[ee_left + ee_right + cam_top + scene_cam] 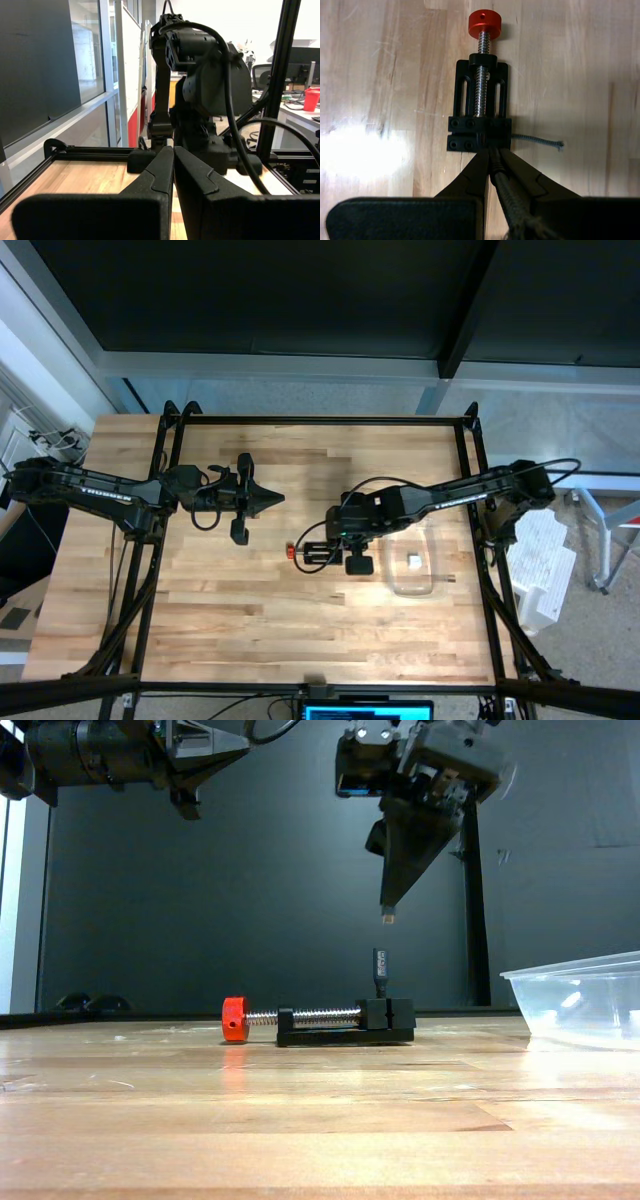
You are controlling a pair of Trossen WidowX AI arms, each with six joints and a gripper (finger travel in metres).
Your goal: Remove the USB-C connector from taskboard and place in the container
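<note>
The taskboard (345, 1023) is a small black vise with a red knob (234, 1019), lying mid-table (315, 552). The USB-C connector (380, 970) stands upright in its right end. My right gripper (386, 908) hangs point-down just above the connector, with a small gap between them. In the right wrist view its fingers (481, 165) are drawn together over the taskboard's jaw end (479, 135), with a dark braided strand (505, 200) running between them. The clear container (575, 1005) sits to the right. My left gripper (275, 498) is shut and held high at the left, far from the taskboard.
A small white cube (413, 560) lies inside the container (430, 575). A thin grey frayed cord (537, 142) lies on the wood beside the taskboard. A black frame (320, 420) borders the table.
</note>
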